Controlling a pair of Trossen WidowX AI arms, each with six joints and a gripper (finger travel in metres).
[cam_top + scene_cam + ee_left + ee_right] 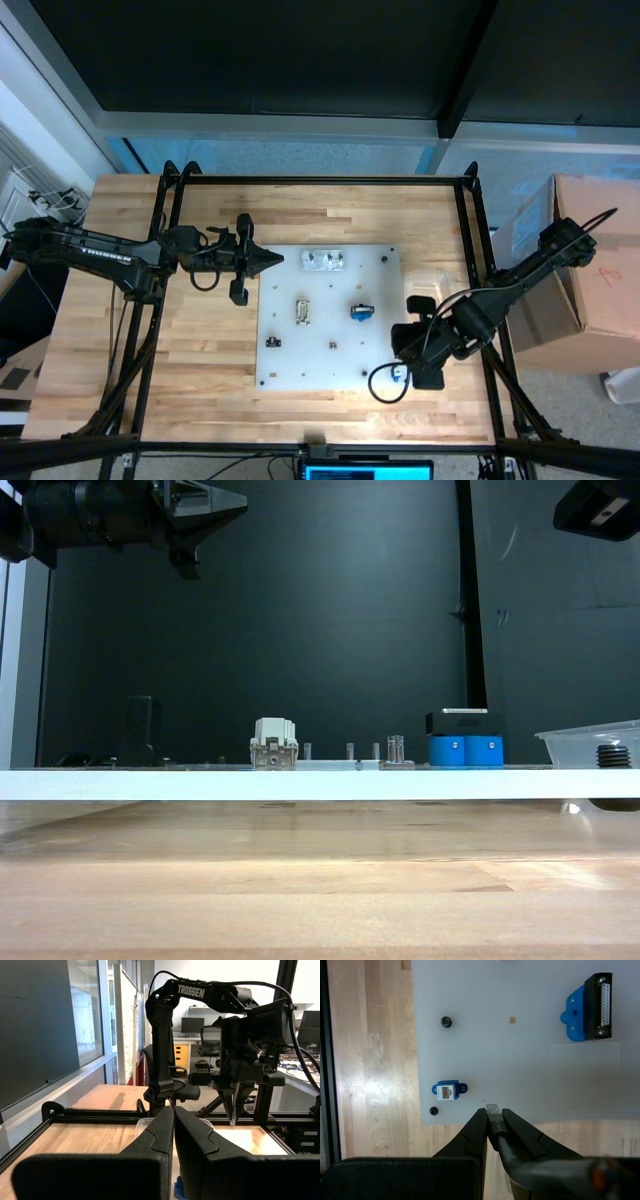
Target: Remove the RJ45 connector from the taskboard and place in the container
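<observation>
Right gripper [493, 1112] is pinching the RJ45 connector [492, 1107] narrow between its fingertips. Plug nose is pointing out past the tips and the cable [502, 1147] is trailing back through the jaws. The plug is fully out of its seat: the blue RJ45 jack [449, 1090] is sitting empty at the near-right corner of the taskboard [520, 1070]. Plug is hovering just beside the jack, on its far side, over the board's right edge.

The gripper is looking straight down, so I'm reading the plug's long axis as roughly vertical. Low view shows it riding well above board level.

Key relation: the clear container [570, 745] is standing just off the board's right edge, farther along the table than the right gripper. So the carry is heading toward the far side and slightly right, then down. A black knurled part [612, 754] is already lying in the container.

Open room looks fine. The D-sub connector [600, 1006] is sitting well left of that path. Risk I'm seeing: the slack cable looping near the near-right corner could drag on the board.

Left gripper [173, 1110] is closed on nothing and hanging high over the table at the board's far-left side, pointing right. It's well apart from the plug, so the right arm is the nearer one.
</observation>
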